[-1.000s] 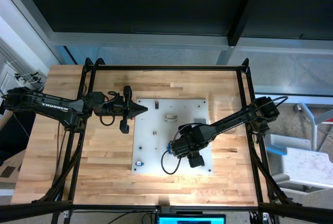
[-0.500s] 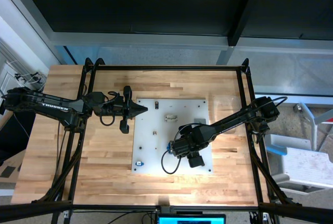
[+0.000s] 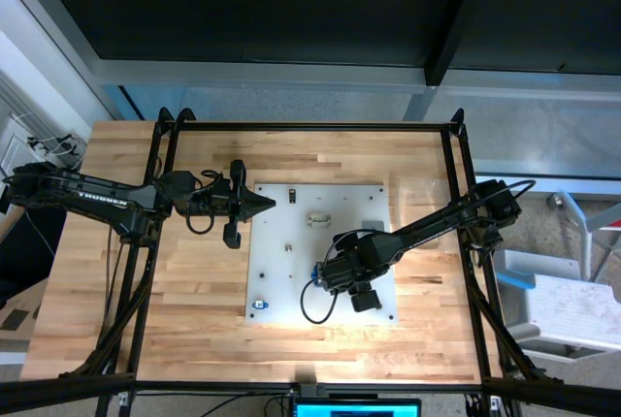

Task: Pick the 16mm cylinder and place it in the container

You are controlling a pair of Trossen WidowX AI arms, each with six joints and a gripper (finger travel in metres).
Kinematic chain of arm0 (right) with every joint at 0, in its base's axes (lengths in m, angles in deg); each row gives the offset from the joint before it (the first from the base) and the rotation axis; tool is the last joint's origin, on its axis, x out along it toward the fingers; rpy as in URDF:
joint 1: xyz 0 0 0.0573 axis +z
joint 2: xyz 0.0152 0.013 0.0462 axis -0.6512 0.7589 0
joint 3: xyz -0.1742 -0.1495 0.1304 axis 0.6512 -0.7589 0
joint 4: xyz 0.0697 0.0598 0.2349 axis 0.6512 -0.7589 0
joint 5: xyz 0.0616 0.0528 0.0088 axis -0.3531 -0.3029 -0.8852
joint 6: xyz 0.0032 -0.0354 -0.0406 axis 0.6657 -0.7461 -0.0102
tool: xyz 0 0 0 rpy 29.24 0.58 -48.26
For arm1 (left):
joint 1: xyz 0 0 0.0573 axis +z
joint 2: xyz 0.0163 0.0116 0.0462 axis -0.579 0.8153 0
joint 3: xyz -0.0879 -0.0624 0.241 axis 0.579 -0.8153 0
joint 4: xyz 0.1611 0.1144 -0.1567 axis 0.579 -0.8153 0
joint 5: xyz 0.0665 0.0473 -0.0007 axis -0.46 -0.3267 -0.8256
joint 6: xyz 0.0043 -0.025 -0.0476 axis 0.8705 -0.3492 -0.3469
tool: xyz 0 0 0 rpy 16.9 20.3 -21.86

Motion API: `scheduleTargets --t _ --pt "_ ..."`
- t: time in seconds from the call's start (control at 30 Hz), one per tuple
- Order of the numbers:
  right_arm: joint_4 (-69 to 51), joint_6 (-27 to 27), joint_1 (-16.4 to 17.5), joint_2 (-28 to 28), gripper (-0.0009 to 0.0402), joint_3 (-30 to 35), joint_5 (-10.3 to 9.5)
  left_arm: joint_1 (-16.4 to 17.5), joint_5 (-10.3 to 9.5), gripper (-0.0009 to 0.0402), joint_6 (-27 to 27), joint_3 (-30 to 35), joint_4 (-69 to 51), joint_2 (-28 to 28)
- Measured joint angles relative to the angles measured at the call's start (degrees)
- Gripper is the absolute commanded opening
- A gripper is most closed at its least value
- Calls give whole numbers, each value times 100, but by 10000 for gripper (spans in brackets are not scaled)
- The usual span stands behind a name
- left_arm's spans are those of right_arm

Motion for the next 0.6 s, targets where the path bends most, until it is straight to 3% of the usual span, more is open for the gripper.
scheduleTargets --t 0.3,0.6 --pt "-4 -4 -2 0 76 0 0 0 0 0 0 2 -2 0" --pt "-9 -9 -2 0 46 0 -17 0 0 0 0 0 -2 0"
